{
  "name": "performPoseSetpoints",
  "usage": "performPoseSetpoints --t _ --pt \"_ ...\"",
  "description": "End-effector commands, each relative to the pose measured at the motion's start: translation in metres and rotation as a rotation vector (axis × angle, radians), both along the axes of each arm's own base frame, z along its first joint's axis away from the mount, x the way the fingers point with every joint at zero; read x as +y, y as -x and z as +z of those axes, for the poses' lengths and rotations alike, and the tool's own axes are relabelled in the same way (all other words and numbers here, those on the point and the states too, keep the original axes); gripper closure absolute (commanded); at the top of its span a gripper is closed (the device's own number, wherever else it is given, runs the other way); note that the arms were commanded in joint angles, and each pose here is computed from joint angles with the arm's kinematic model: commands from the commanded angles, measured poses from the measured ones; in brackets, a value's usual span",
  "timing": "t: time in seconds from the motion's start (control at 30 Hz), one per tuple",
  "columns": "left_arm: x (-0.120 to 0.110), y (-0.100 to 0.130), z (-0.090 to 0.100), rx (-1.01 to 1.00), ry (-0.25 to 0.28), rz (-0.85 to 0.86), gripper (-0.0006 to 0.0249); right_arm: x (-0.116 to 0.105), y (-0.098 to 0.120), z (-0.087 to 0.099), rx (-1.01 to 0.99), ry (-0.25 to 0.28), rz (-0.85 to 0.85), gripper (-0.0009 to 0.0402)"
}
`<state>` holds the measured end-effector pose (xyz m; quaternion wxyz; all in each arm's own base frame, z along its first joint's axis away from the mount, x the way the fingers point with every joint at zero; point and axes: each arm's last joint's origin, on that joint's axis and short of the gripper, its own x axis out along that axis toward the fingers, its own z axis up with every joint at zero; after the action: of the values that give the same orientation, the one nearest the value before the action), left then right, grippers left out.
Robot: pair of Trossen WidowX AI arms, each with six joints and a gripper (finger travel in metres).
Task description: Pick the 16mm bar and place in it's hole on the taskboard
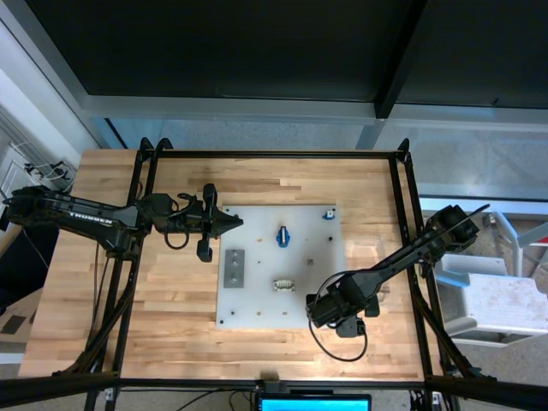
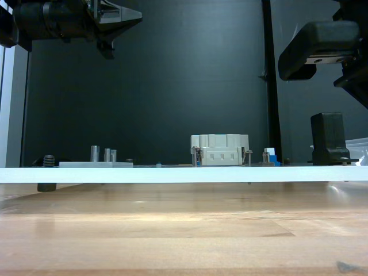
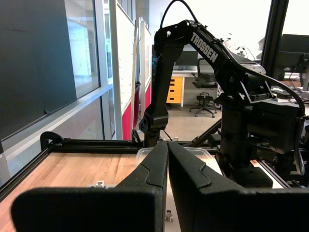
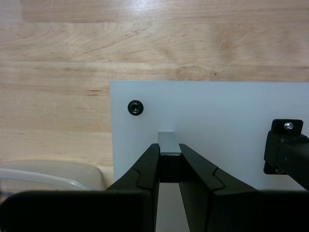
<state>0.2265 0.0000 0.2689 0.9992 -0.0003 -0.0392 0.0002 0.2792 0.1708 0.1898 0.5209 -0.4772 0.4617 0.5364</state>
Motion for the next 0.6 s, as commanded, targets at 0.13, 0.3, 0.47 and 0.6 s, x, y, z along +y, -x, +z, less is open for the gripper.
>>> performPoseSetpoints --t 0.13,0.3,0.47,0.6 --pt "0.0001 -0.0001 0.0001 0.000 0.000 0.000 0.0243 -0.0027 0.0002 0.0000 -0.015 0.029 -0.012 0.0382" --pt "0.0000 -0.0001 0.0001 0.000 0.000 0.000 0.0243 -0.0031 0.0009 0.0031 -0.022 0.023 -0.013 0.0335" --pt "0.0000 -0.0001 0.0001 0.000 0.000 0.000 0.0243 -0.0031 0.0010 0.0040 -0.024 0.022 -0.013 0.0275" --pt "0.0001 -0.0001 0.0001 0.000 0.000 0.000 0.0243 -0.0036 0.0020 0.0064 -0.025 0.022 -0.012 0.0240"
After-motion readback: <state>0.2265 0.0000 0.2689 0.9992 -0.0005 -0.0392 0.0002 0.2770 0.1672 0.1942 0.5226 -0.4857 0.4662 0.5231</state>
